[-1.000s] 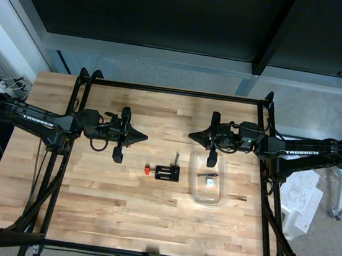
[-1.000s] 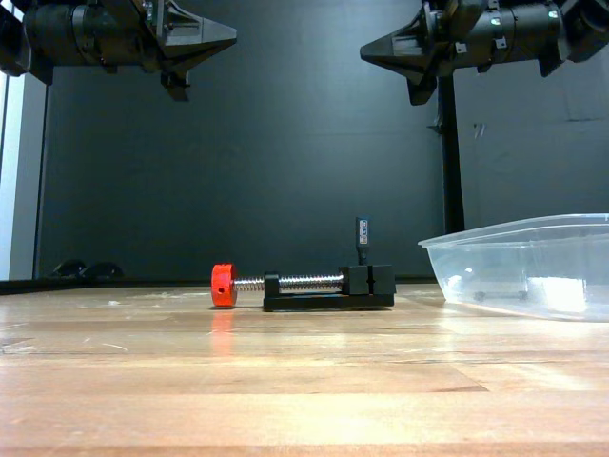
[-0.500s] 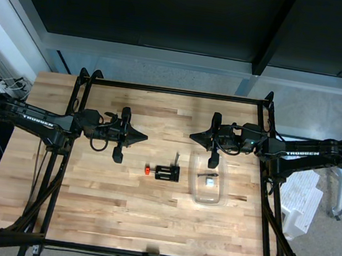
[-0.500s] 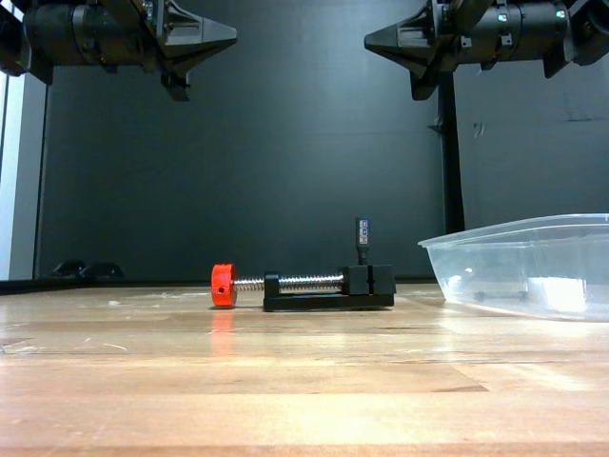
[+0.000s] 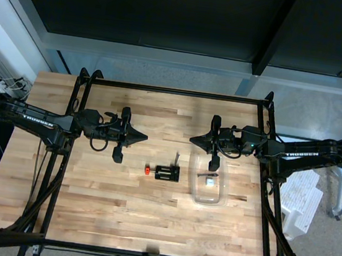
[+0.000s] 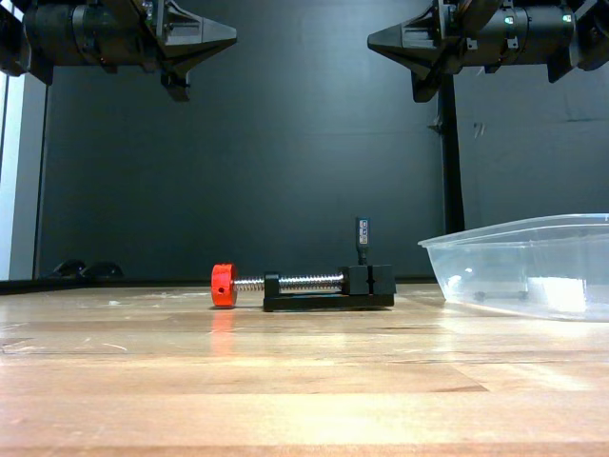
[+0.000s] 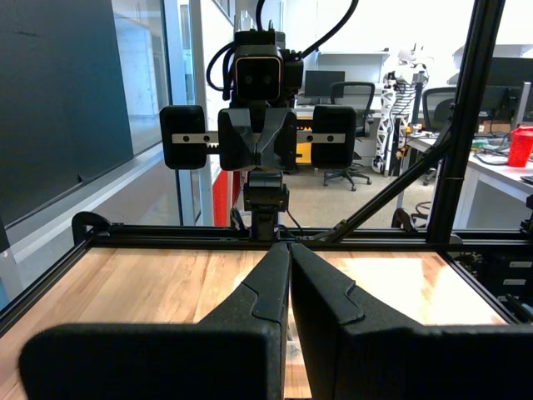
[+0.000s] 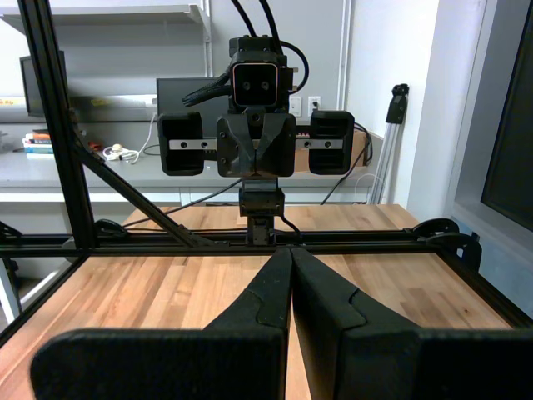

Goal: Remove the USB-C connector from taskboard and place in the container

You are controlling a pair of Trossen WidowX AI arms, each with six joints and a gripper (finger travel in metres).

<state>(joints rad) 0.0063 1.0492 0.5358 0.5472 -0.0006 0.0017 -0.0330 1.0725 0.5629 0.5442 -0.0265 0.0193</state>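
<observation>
Retreat: your right gripper has drawn back toward its edge of the table, fingers clenched on nothing, like the left gripper parked high opposite. The USB-C connector lies in the container, off the taskboard; the task looks done.

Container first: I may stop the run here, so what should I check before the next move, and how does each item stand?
1. Slim dark plug lies inside the container: ok, though it is too small to identify for certain.
2. Left end effector shut, empty, high above the table: ok.
3. Right end effector shut, empty, high above the table: ok.
4. Black fixture sits flat on the table, nothing gripping it: ok.
5. Fixture's slot vacated: cannot tell; a thin upright pin stands on it.
</observation>
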